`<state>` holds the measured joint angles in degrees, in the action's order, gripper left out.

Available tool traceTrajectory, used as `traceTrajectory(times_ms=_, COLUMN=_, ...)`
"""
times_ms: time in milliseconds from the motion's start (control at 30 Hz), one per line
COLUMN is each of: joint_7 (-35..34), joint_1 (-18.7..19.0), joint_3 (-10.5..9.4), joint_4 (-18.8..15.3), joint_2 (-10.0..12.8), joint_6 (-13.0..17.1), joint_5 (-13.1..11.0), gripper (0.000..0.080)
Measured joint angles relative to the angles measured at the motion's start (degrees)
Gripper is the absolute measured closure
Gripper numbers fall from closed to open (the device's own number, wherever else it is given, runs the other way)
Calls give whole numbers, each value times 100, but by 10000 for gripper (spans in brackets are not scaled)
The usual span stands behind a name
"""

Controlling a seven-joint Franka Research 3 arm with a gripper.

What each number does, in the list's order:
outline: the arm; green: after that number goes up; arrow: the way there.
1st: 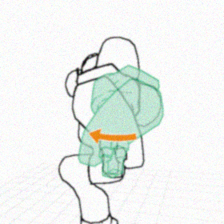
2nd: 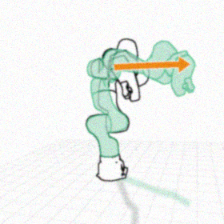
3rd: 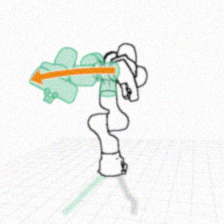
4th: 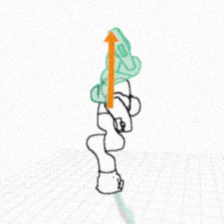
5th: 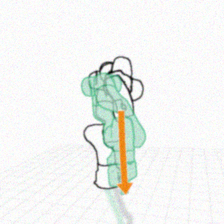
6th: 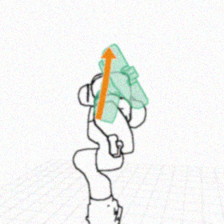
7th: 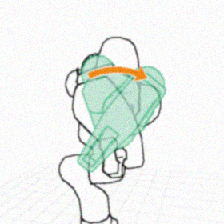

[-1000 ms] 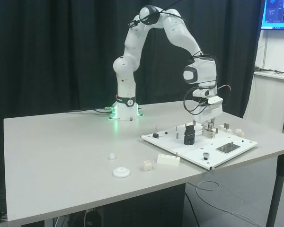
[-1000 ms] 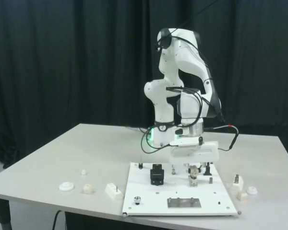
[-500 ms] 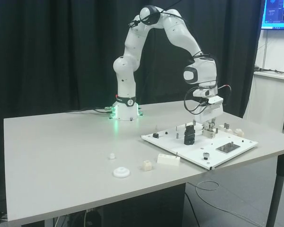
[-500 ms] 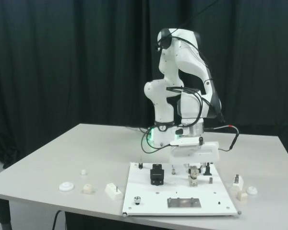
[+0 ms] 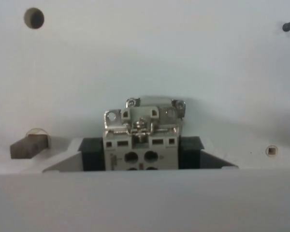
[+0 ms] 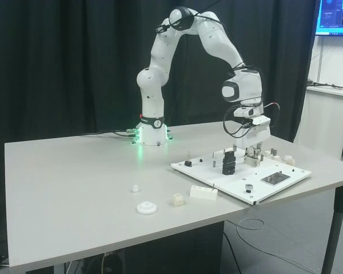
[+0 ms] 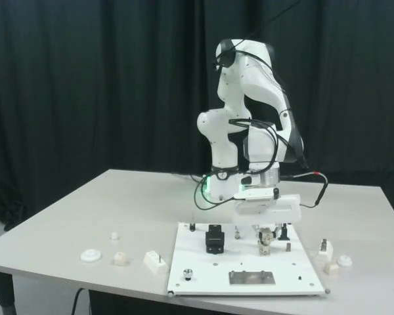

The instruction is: Insert waterproof.

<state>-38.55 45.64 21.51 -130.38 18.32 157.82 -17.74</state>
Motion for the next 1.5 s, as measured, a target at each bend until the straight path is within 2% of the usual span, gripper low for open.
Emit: traceTrajectory(times_ms=1500, joint_7=49, joint_1=-29, joint_3=1, joint_4=16, joint_2=37, joint_6=94, joint_5=11, gripper=481)
